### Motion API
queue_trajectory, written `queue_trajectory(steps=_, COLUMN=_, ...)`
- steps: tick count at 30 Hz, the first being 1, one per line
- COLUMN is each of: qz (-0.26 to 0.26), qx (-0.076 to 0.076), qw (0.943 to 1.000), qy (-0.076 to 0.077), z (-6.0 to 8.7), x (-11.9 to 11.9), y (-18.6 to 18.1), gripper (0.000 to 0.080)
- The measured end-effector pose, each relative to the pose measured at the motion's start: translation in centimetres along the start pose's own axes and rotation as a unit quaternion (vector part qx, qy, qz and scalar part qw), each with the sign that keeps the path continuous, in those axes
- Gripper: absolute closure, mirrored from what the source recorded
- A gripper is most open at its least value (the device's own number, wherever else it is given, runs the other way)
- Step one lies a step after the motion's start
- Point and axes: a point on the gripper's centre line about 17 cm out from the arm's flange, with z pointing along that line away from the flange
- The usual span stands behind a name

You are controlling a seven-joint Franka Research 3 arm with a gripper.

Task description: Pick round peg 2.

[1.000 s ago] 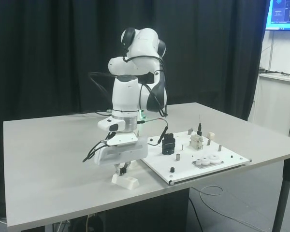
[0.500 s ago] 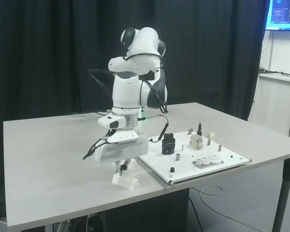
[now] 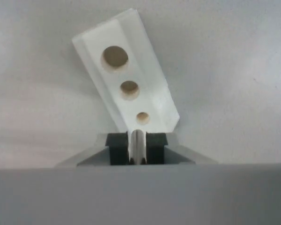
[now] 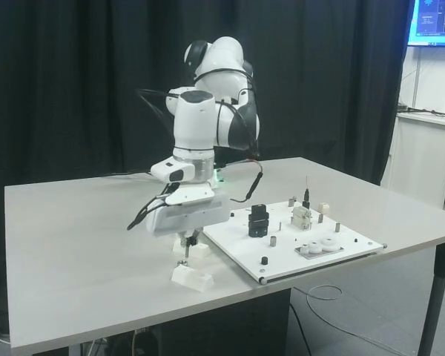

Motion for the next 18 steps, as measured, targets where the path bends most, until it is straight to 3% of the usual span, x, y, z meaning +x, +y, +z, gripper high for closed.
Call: queue_trajectory(steps=18, qz=0.009, qx=-0.003, qw=0.9999, qy=-0.006, z=-1.1, x=0.07, y=0.18, gripper=0.0728)
